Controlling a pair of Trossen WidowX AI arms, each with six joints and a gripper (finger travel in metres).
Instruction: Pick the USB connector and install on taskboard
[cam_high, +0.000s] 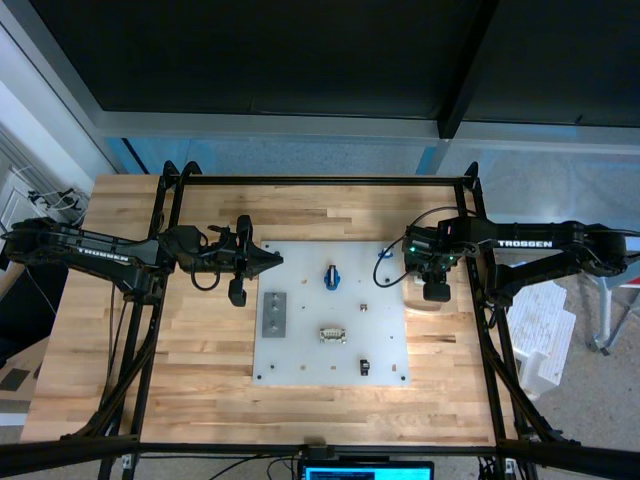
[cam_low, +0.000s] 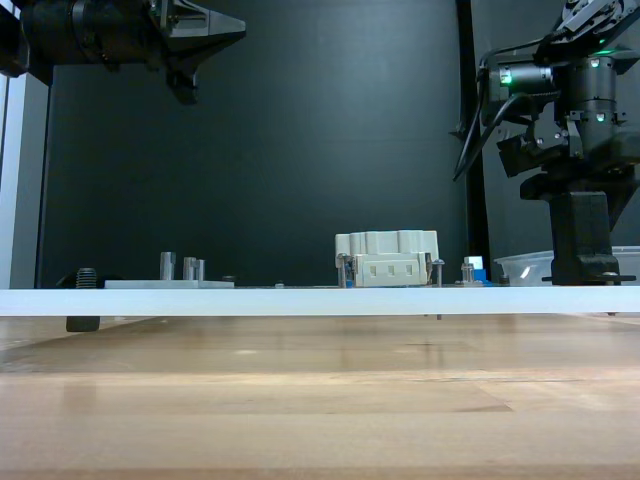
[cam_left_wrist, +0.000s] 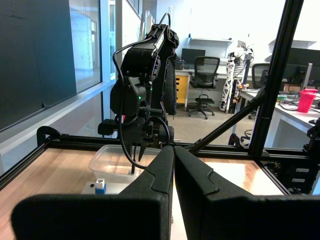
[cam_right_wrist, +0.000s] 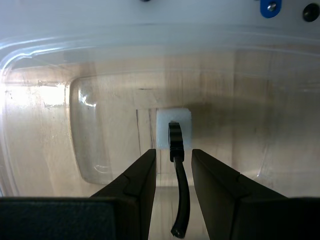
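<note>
The USB connector (cam_right_wrist: 174, 142), a small black plug with a thin cable trailing from it, lies on a small white piece (cam_right_wrist: 165, 131) inside a clear plastic tray (cam_right_wrist: 90, 130). My right gripper (cam_right_wrist: 173, 152) points down into that tray, open, with its fingertips on either side of the plug's rear end and a gap on both sides. From above, the right gripper (cam_high: 436, 293) hangs just off the right edge of the white taskboard (cam_high: 300, 355). My left gripper (cam_high: 268, 259) is shut and empty, held high over the board's far left corner.
The taskboard carries a grey block (cam_high: 273, 313), a blue knob (cam_high: 332, 276), a metal multi-pin socket (cam_high: 333, 335) and a small black port (cam_high: 365, 367). A black frame (cam_high: 320, 180) surrounds the table. The tray's walls (cam_low: 530, 265) enclose the right gripper's tips.
</note>
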